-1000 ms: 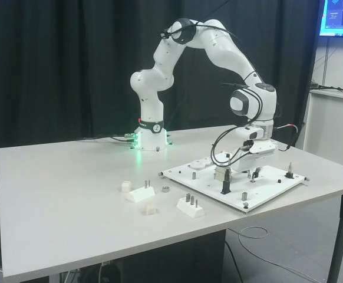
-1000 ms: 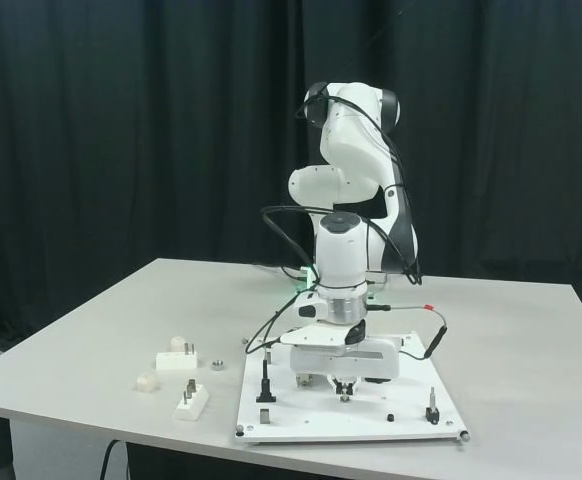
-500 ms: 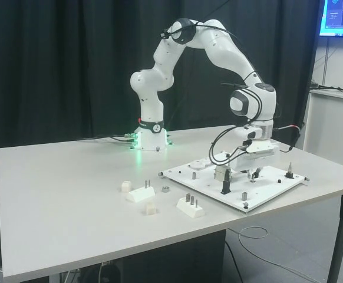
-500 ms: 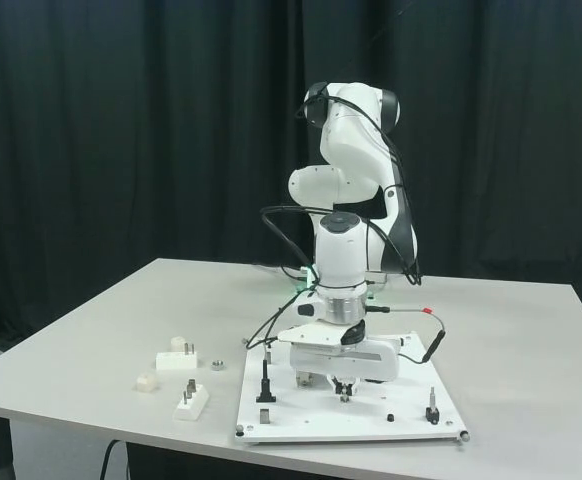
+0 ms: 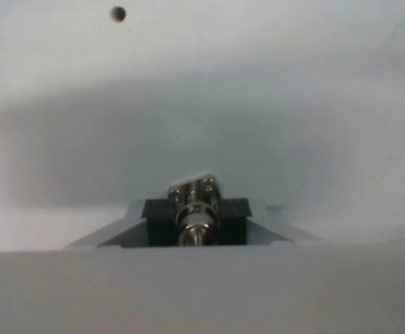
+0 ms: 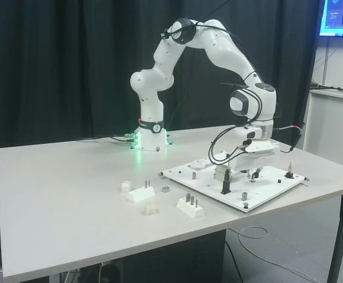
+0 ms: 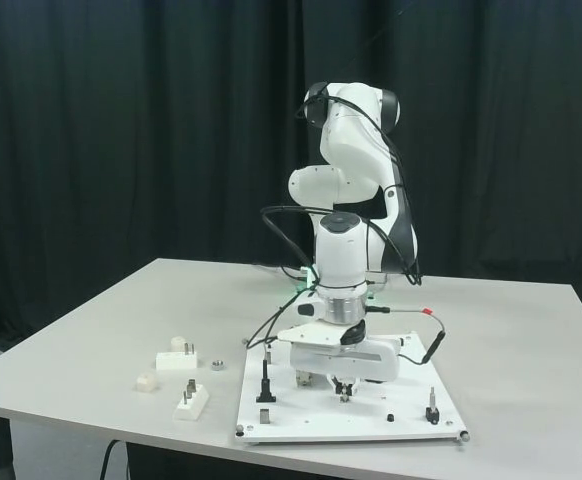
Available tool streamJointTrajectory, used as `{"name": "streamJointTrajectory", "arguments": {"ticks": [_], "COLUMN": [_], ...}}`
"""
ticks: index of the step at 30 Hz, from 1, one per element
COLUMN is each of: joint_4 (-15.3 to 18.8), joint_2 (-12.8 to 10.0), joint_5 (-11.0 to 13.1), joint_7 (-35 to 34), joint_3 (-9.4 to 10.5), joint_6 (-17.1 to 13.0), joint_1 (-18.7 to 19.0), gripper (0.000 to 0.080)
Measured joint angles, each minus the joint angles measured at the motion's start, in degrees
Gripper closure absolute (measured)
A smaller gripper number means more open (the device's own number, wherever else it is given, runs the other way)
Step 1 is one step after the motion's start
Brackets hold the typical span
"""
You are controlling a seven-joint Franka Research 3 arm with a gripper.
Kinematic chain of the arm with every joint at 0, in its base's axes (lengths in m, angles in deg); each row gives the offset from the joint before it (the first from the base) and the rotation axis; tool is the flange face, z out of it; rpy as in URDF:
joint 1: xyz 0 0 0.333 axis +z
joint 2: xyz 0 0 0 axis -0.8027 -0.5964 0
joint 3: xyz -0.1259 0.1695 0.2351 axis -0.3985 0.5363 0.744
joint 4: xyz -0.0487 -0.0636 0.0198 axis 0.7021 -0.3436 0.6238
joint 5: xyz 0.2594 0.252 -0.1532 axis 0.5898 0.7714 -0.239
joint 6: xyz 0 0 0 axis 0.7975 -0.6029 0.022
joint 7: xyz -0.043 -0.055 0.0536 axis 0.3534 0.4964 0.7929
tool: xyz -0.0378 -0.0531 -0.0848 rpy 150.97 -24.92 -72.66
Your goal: Insert BNC.
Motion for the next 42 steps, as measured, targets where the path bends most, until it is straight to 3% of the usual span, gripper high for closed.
{"name": "streamJointTrajectory", "arguments": {"ticks": [31,42], "joint_4": [-0.01,-0.01], "joint_2": [-0.16,-0.18], "joint_5": [-0.13,-0.10], "joint_7": [22.37,23.67], "joint_3": [0.04,0.02], "joint_6": [0.03,-0.12], "joint_1": [0.06,0.06], "gripper": [0.0679,0.0679]}}
